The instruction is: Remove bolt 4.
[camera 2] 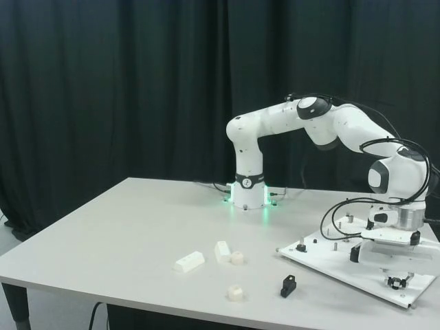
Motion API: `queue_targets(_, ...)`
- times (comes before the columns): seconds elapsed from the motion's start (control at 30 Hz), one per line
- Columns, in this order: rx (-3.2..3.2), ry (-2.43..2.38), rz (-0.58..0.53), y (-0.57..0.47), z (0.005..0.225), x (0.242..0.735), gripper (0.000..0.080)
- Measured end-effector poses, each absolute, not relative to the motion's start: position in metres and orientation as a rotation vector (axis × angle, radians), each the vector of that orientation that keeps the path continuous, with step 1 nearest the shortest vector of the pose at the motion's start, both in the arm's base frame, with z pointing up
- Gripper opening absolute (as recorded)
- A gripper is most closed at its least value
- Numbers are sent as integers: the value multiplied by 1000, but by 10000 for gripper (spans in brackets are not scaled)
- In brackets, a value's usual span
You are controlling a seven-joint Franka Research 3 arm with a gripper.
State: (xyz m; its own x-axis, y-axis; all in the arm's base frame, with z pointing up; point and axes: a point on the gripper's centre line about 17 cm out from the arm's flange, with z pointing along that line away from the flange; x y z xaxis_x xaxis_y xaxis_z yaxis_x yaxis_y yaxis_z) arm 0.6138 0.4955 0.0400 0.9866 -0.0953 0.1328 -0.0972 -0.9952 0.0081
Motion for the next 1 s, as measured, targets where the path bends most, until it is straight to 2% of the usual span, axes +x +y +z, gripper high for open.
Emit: queue_targets(1.0, 3041, 740, 165, 499, 40, 612, 255)
